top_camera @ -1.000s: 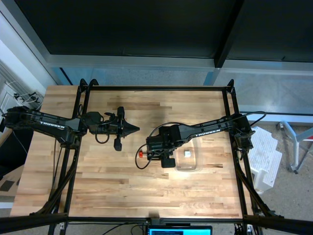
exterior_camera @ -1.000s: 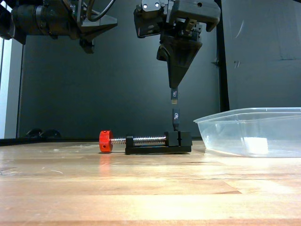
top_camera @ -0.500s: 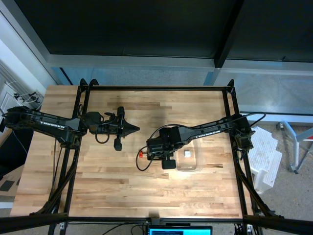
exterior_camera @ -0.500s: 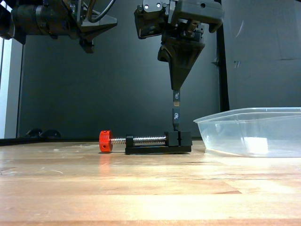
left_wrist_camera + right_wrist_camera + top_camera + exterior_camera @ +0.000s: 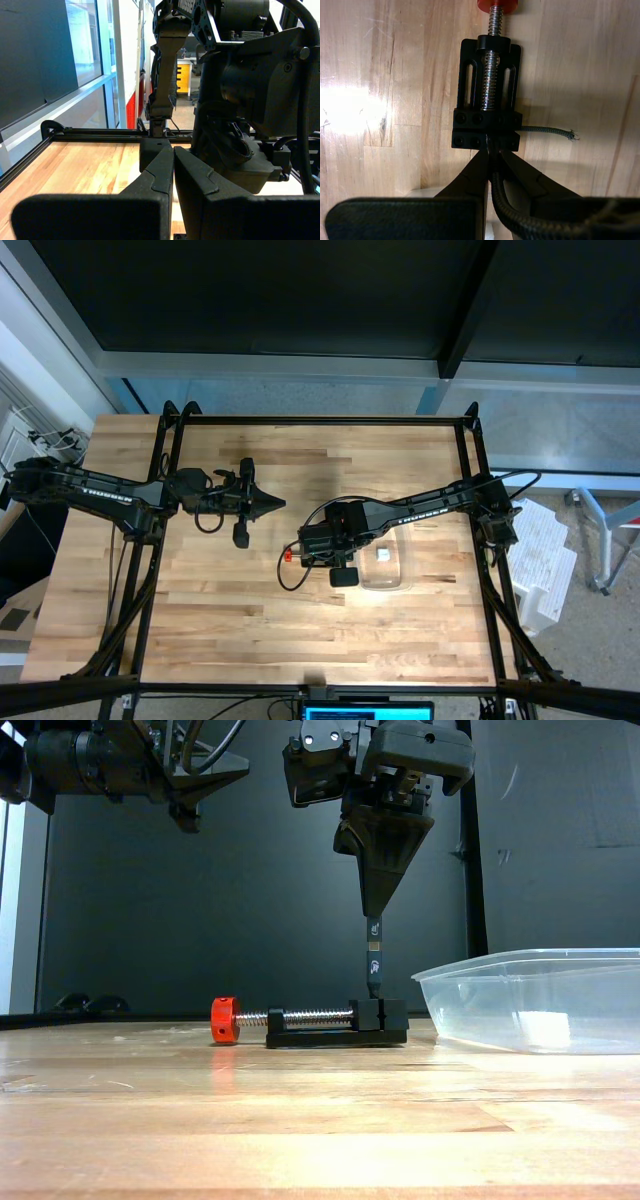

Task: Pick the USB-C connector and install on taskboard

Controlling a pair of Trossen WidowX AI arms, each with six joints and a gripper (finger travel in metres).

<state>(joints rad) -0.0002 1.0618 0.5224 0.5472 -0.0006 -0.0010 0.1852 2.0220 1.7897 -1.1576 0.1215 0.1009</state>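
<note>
The taskboard [image 5: 335, 1020] is a black block with an orange-red knob [image 5: 225, 1020] and a threaded rod, lying on the table at centre. From its right end a thin post [image 5: 374, 972] stands up. My right gripper [image 5: 372, 915] hangs straight above it, shut on the USB-C connector [image 5: 373, 934], whose lower tip meets the top of the post. In the right wrist view the fingers [image 5: 475, 167] close just over the block [image 5: 487, 125], and a braided cable [image 5: 550, 131] trails off sideways. My left gripper [image 5: 275, 504] hovers high at the left, shut and empty.
A clear plastic tray [image 5: 530, 982] sits right of the taskboard with a small white square piece [image 5: 540, 1028] inside. In the high view the tray [image 5: 401, 578] lies just beside my right gripper [image 5: 333, 552]. Black frame rails border the wooden table.
My right gripper has come down with the connector, closing the small gap between its tip and the post on the taskboard. The left arm has not moved.
</note>
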